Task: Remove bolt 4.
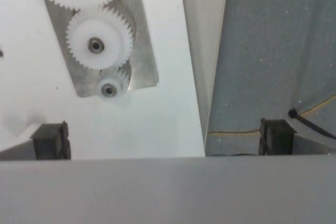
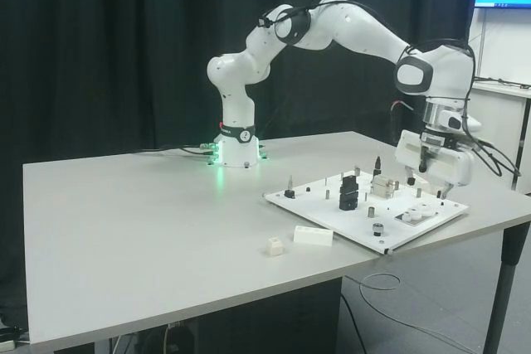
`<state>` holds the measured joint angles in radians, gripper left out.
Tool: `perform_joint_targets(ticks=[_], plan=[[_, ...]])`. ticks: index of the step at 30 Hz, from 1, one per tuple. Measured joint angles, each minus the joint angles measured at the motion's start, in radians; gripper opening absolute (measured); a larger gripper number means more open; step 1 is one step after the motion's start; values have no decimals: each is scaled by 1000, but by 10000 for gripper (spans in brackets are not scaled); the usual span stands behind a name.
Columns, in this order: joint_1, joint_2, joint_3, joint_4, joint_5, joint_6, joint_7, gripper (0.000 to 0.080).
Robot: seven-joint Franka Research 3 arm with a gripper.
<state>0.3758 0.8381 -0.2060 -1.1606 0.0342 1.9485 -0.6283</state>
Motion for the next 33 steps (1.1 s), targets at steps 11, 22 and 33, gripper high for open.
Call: perform_joint_targets(ticks=[11, 22, 33], plan=[[0, -18, 0, 1, -2, -29, 8, 800], [1, -23, 0, 1, -1, -36, 40, 800], [-2, -23, -6, 1, 0, -36, 451, 800]])
